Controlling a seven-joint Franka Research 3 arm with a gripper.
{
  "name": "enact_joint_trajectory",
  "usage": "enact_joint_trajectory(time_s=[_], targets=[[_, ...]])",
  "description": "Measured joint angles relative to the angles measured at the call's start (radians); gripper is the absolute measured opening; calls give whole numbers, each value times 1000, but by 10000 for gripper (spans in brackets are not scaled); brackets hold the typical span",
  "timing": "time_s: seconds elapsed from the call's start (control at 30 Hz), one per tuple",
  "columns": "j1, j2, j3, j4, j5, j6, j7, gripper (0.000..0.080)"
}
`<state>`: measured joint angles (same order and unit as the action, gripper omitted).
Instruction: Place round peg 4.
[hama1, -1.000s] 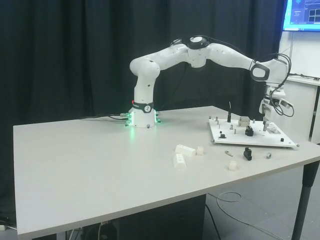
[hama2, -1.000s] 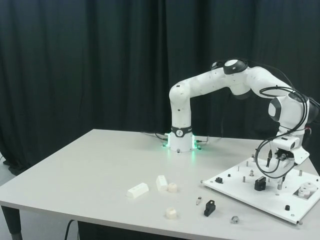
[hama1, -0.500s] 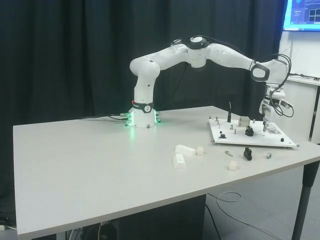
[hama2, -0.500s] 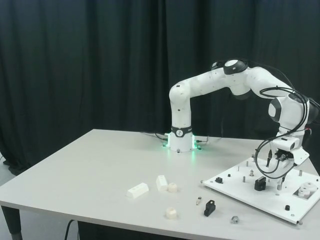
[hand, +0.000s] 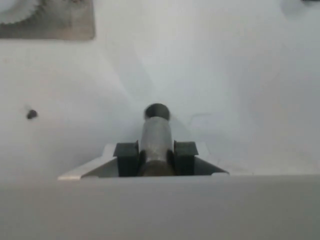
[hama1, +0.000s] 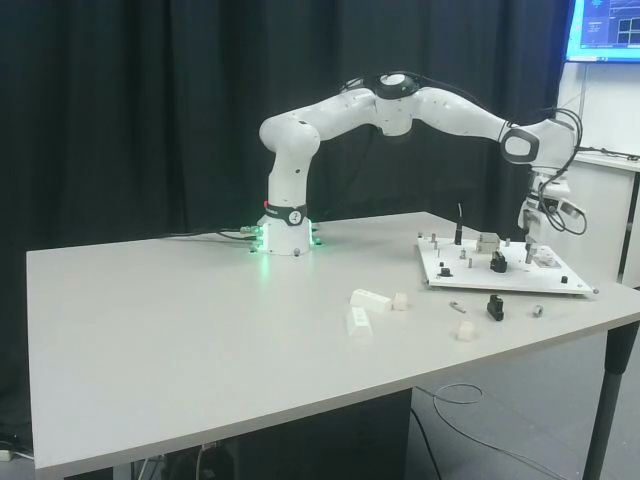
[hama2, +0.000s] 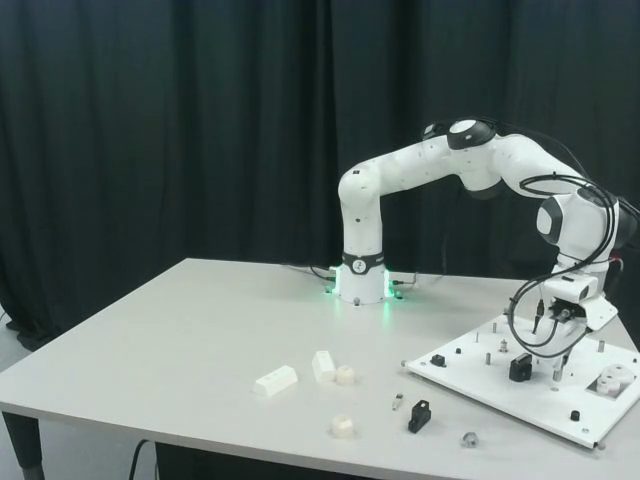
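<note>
In the wrist view my gripper (hand: 156, 157) is shut on a grey round peg (hand: 156, 134), held between two black fingertips (hand: 127, 157). The peg's dark end (hand: 157, 111) sits right at the surface of the white board (hand: 240, 80); whether it is in a hole I cannot tell. In the room views the gripper (hama1: 527, 238) (hama2: 559, 362) hangs straight down over the far right part of the white board (hama1: 500, 281) (hama2: 490, 385), its tips close to the surface. The peg itself is too small to make out there.
On the board stand a black block (hama1: 497, 263) (hama2: 519, 368), several short pegs and a white gear unit (hama2: 612, 378) (hand: 20, 10). Loose on the grey table lie white blocks (hama1: 368, 298) (hama2: 276, 380), a black piece (hama1: 494, 308) (hama2: 419, 414) and small metal parts (hama2: 468, 438).
</note>
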<state>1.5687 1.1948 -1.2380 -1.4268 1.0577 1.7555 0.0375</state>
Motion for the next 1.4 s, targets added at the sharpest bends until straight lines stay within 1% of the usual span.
enact_joint_trajectory(time_s=[0.17,0.33,0.53,0.77,0.9,1.0,1.1,1.27,1.4], targets=[[-8,0,-4,0,-27,10,8,146],[-23,0,-16,0,-60,21,19,146],[-51,0,-40,-5,-92,22,61,146],[-83,0,-68,-29,-115,11,87,146],[-97,0,-83,-60,-124,3,93,146],[-102,0,-96,-95,-127,0,120,146],[-106,-1,-109,-136,-127,-1,144,146],[-110,-1,-130,-204,-127,3,144,146],[-114,-1,-143,-261,-126,19,129,146]])
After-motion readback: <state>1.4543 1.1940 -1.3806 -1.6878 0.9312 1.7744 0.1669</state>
